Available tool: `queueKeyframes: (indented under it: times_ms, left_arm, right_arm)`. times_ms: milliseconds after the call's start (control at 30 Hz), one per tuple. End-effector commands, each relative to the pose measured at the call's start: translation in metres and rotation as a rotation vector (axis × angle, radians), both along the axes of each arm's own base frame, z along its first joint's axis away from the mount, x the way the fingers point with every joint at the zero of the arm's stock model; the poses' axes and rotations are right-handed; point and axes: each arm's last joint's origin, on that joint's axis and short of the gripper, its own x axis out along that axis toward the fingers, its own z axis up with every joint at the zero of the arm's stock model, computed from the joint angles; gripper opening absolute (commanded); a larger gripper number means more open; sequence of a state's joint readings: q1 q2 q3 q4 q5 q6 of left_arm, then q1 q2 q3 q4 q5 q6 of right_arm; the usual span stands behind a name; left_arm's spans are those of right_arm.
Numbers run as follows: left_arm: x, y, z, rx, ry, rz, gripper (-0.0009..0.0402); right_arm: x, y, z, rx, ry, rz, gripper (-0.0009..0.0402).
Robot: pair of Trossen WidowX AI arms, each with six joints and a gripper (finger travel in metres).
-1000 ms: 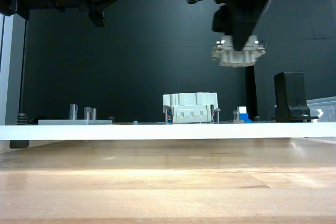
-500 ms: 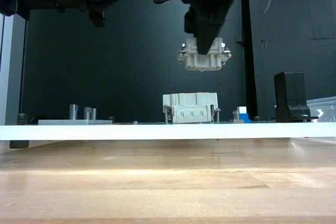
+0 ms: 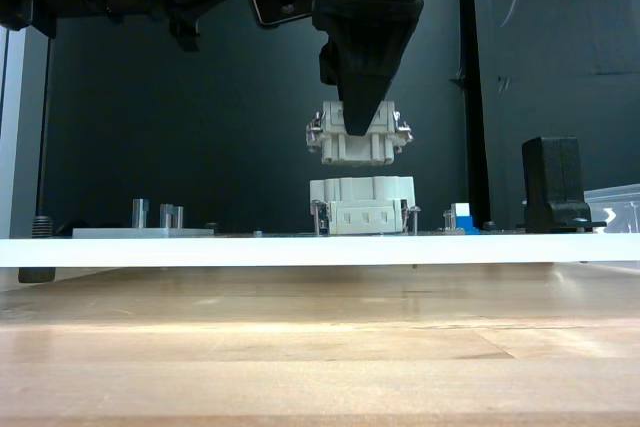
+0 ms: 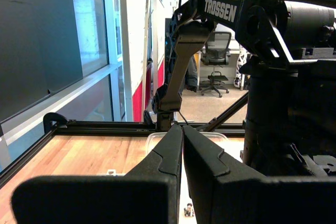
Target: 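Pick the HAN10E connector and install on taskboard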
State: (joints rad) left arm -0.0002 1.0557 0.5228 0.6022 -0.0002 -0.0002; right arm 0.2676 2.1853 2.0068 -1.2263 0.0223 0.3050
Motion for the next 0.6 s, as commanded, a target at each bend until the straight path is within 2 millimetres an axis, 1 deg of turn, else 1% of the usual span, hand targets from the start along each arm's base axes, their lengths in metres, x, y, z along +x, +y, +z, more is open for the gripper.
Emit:
queueKeyframes:
  times_ms: [33, 600]
  left_arm:
    - [0.0, 0.0, 0.0, 0.0, 0.0, 0.0, 0.0001]
    - [0.0, 0.0, 0.0, 0.0, 0.0, 0.0, 0.0001]
  right_arm:
    - [-0.0001, -0.0003, 0.0001, -0.003, -0.002, -0.001, 0.0009]
    - [-0.0003, -0.0006, -0.0057, -0.015, 0.002, 0.024, 0.0009]
